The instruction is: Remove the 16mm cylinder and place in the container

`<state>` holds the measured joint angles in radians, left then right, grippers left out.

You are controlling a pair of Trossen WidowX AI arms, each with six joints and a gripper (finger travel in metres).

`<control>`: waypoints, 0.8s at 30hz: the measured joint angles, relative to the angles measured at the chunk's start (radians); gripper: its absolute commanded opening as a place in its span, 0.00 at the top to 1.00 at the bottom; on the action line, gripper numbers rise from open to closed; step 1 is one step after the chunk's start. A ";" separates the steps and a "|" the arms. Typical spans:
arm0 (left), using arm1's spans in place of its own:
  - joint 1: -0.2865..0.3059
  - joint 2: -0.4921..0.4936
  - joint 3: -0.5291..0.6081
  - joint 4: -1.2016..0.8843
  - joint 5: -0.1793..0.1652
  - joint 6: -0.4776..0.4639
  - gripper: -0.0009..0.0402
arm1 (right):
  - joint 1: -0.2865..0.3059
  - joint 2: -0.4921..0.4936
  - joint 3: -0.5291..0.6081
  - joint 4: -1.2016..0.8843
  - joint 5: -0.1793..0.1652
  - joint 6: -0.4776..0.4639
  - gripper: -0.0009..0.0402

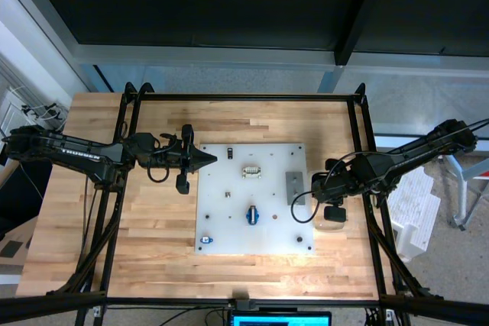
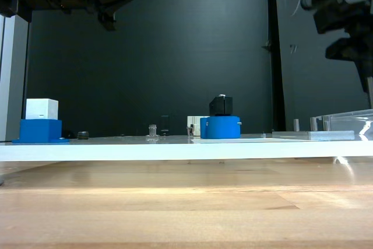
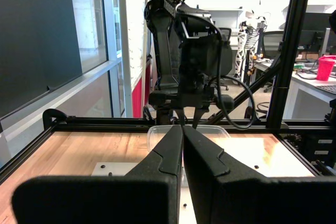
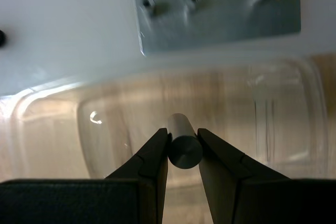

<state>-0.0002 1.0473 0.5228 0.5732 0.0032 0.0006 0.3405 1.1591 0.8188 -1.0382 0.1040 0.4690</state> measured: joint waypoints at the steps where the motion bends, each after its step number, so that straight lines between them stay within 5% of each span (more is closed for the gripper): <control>1: 0.000 0.000 0.000 0.000 0.000 0.000 0.98 | 0.000 -0.006 -0.010 -0.001 0.000 0.005 0.98; 17: 0.000 0.000 0.000 0.000 0.000 0.000 0.98 | 0.000 -0.020 -0.073 0.002 0.000 0.032 0.97; 24: 0.000 0.000 0.000 0.000 0.000 0.000 0.98 | 0.000 -0.020 -0.074 0.003 0.000 0.049 0.89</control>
